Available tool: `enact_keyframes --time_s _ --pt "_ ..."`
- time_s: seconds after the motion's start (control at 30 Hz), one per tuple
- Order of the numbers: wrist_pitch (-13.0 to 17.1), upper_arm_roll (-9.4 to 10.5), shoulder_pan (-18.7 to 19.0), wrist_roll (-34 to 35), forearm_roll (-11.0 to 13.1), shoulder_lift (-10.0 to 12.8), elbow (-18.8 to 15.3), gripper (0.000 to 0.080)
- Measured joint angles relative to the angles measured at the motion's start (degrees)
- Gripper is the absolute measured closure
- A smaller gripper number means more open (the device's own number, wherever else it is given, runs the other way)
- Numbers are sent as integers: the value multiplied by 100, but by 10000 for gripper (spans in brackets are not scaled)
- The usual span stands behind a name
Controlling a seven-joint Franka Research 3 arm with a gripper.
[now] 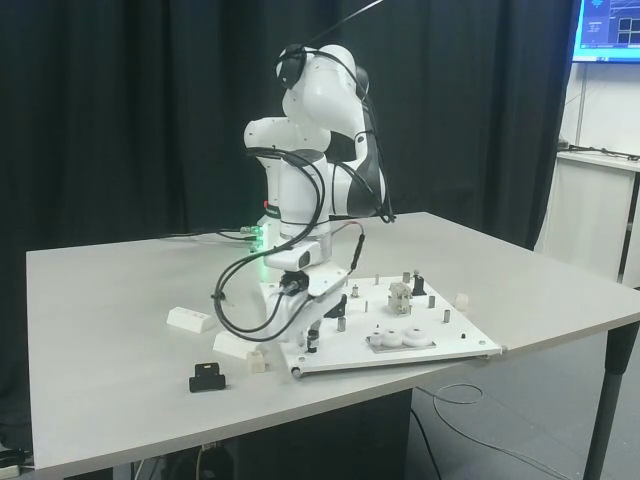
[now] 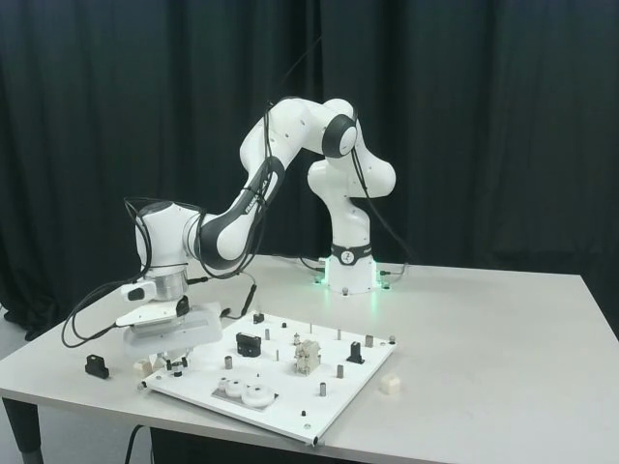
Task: Insert bolt 4.
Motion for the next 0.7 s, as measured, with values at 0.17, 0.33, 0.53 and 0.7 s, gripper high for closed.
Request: enact_keyframes --time_s 0.17,0.33,0.53,0.7 --pt "-14 0 1 471 2 -2 0 577" --pt "-27 0 4 1089 4 -3 1 577" --pt "-37 -1 10 1806 4 -4 1 577" --pt "-43 -1 15 2338 4 -5 1 577"
